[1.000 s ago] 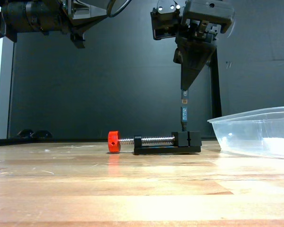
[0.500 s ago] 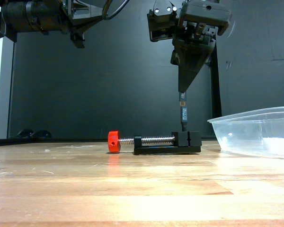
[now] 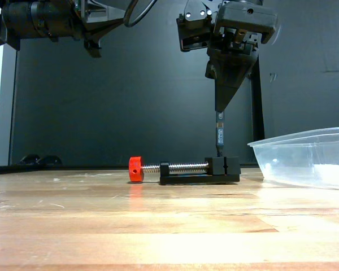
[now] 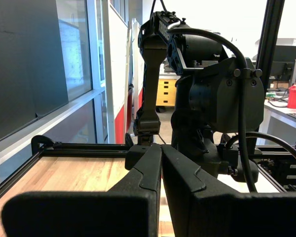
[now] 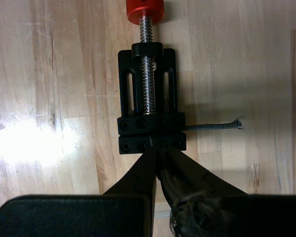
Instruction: Pick the usb-c connector and install on the hub
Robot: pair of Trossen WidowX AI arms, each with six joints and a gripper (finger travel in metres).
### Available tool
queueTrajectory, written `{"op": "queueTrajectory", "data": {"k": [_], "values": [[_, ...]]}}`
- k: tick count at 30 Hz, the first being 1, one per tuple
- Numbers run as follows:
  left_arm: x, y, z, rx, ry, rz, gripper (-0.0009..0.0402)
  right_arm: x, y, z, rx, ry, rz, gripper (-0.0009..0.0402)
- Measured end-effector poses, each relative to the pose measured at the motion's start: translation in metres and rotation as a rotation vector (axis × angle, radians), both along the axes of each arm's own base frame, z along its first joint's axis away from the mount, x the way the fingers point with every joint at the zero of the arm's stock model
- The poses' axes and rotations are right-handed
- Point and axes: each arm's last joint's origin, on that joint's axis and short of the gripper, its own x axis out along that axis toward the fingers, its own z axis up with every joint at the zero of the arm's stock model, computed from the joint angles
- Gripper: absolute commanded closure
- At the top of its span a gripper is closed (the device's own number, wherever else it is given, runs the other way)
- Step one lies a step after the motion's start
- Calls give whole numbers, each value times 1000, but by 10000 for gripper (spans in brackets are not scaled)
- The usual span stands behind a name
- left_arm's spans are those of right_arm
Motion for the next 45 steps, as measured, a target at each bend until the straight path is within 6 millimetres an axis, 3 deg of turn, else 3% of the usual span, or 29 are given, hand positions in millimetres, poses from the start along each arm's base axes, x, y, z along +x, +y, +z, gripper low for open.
{"op": "queueTrajectory", "data": {"k": [45], "values": [[0,0,0,0,0,0,393,2,3,-8,1,26,54,393]]}}
